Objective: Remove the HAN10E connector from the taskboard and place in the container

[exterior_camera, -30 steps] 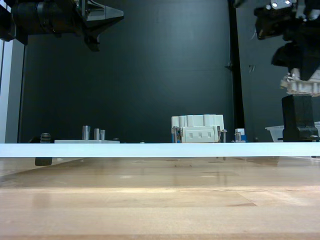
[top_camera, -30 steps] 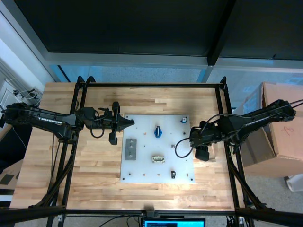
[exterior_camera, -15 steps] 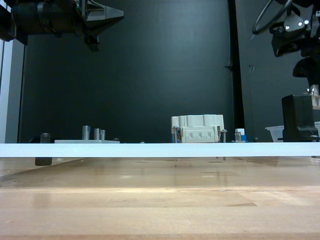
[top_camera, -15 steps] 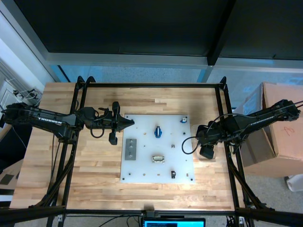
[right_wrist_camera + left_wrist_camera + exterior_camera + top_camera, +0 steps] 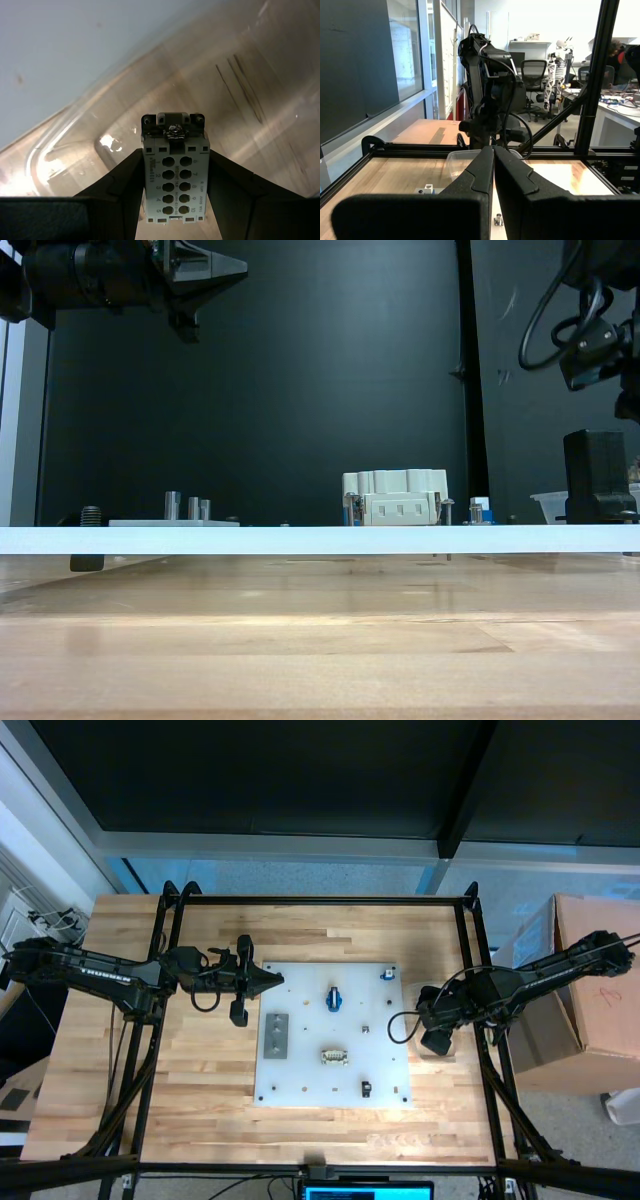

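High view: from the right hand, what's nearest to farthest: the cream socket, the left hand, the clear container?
From the right hand, shut on the HAN10E connector:
1. Clear container, right beneath it.
2. Cream socket, mid-board.
3. Left hand, shut, above the board's far-left corner.

Robotics lab, with a test bench standing in an open office

A left arm (image 5: 90,968) and a right arm (image 5: 540,970), both black, are reaching over a white task board (image 5: 300,1080) lying on a wooden table (image 5: 200,1120). A black metal frame (image 5: 320,901) is enclosing the table, and a cardboard box (image 5: 590,1000) is sitting beside it. Beyond, office chairs (image 5: 534,70) and desks (image 5: 615,107) are standing in bright light, and glass panels (image 5: 405,50) are lining one wall.
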Robot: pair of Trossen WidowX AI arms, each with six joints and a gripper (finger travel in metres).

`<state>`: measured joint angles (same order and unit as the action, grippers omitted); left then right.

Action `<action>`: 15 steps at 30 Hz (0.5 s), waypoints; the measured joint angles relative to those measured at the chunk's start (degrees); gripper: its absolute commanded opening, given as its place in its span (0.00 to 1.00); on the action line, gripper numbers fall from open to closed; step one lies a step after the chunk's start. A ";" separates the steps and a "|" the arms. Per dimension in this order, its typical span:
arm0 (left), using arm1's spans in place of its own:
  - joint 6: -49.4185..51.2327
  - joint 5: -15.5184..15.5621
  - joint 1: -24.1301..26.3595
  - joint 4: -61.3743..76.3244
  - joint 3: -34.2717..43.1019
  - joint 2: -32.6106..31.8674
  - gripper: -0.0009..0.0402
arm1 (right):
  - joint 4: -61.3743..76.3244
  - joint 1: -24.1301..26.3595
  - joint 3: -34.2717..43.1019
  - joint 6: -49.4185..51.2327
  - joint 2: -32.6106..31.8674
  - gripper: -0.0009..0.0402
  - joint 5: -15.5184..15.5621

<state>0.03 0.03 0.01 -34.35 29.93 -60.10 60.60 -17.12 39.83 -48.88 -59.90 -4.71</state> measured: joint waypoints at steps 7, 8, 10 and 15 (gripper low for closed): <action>0.02 -0.02 0.00 0.02 0.00 0.00 0.02 | -1.36 -0.02 -0.85 -0.46 -0.07 0.02 0.24; 0.02 -0.02 0.00 0.02 0.00 0.00 0.02 | -1.86 -0.02 -0.85 -0.46 -0.07 0.02 0.24; 0.00 -0.02 0.00 0.00 0.02 0.00 0.02 | -2.69 -0.02 -0.87 -0.46 -0.07 0.02 0.24; 0.00 -0.02 0.00 0.00 0.00 0.00 0.02 | -3.74 0.00 -0.90 -0.44 -0.24 0.02 -0.15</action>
<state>0.03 0.01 0.01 -34.35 29.93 -60.10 56.86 -17.12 38.94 -49.32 -60.14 -4.86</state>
